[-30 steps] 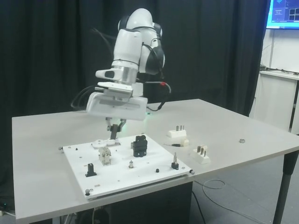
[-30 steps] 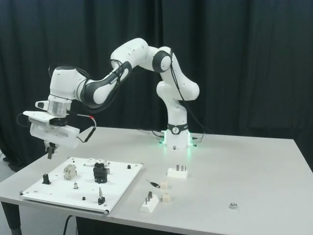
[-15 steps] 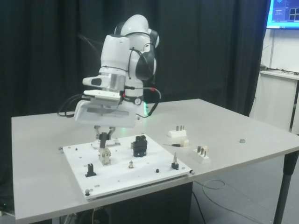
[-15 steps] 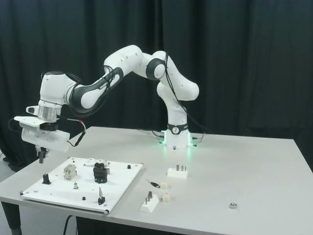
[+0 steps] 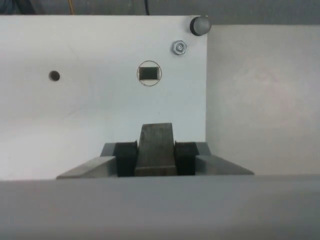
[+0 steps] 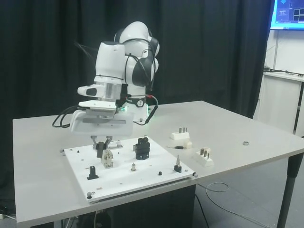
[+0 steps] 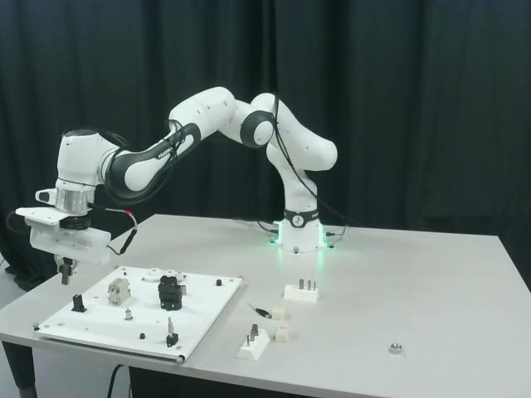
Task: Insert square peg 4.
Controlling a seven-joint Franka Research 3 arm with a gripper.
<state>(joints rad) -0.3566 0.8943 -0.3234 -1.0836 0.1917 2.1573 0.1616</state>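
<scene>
Since the earlier frames the white arm has been swinging away from the black fixture in the middle of the board toward the board's far corner, and the tool [image 5: 156, 156] is now hanging above the flat white assembly board [image 5: 90, 125], near the edge where it meets the grey table [image 5: 260, 100]. The tool's black pads are clamped on the dark grey square peg [image 5: 156, 147], which is held off the board and well short of the small black square socket [image 5: 149, 73] ringed by a thin circle. The peg's long axis is running roughly upright, its free end pointing down at the board, and its flat faces appear roughly parallel to the socket's sides, though any slight twist is too fine to judge here. The main risk from here is the peg's end landing on the rim of the socket rather than in it: a small sideways offset or a slight twist about the upright axis would probably set its corners on the board, so that pressing down might jam it or tilt it between the pads. A small grey hex nut [image 5: 179, 47] and a black round bumper [image 5: 200, 25] are sitting near the socket at the board's corner, and an approach drifting that way could strike them.
</scene>
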